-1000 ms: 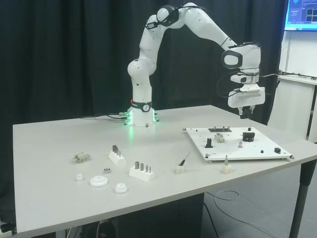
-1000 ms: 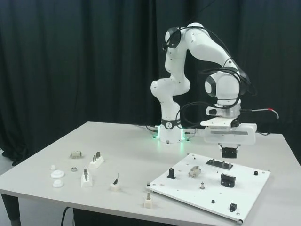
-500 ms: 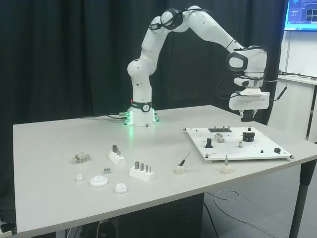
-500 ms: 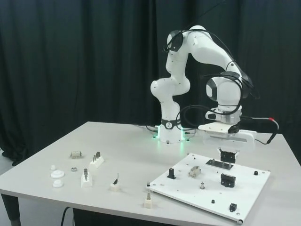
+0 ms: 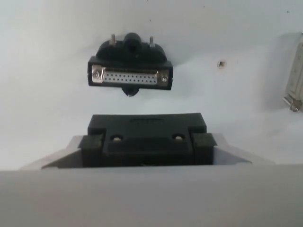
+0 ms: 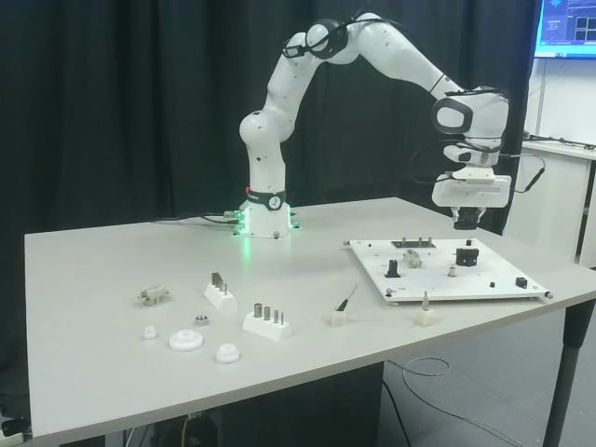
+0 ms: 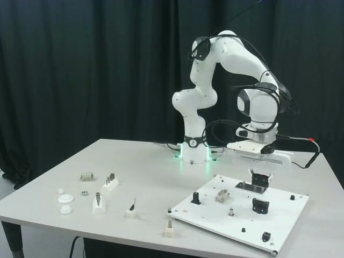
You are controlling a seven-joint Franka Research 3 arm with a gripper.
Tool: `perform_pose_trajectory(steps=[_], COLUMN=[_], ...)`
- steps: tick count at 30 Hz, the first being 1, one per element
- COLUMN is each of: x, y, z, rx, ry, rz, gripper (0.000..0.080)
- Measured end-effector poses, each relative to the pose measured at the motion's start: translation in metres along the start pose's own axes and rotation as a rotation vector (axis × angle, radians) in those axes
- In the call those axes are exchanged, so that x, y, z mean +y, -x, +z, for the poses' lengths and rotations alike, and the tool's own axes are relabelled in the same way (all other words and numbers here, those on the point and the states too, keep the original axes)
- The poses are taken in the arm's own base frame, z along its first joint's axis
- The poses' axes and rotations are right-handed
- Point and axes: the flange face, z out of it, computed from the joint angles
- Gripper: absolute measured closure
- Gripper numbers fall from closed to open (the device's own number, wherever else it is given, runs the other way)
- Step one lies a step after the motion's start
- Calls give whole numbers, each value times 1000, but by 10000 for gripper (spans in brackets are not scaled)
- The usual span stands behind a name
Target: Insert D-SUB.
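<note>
We've got the gripper (image 7: 261,176) hanging over the far side of the white board (image 7: 279,226), and in the wrist view its fingers are clamped on a black D-SUB plug (image 5: 147,137) — closed down to the width of the shell, nothing else touched. Right below and just ahead of the plug sits the D-SUB socket (image 5: 130,75) on its black mount, one row-filled face with a screw at each end, and there's clear air between plug and socket. In the second room view we count one socket bar (image 7: 250,186) under the gripper, plus one black block (image 7: 260,204) nearer the front of the board. Well off to the side of the gripper, on the grey table (image 6: 102,279), we count two white peg holders (image 6: 266,322), three white round pieces (image 6: 186,341), and one small connector (image 6: 154,296) — all well apart from the arm.
</note>
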Motion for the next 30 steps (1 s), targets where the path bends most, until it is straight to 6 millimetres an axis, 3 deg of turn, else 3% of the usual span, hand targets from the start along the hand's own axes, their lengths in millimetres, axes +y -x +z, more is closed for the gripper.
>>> perform_pose_trajectory(steps=[30], x=[-9], y=[-1], z=[2], rx=[38], ry=[-41], rz=[-18], gripper=[416])
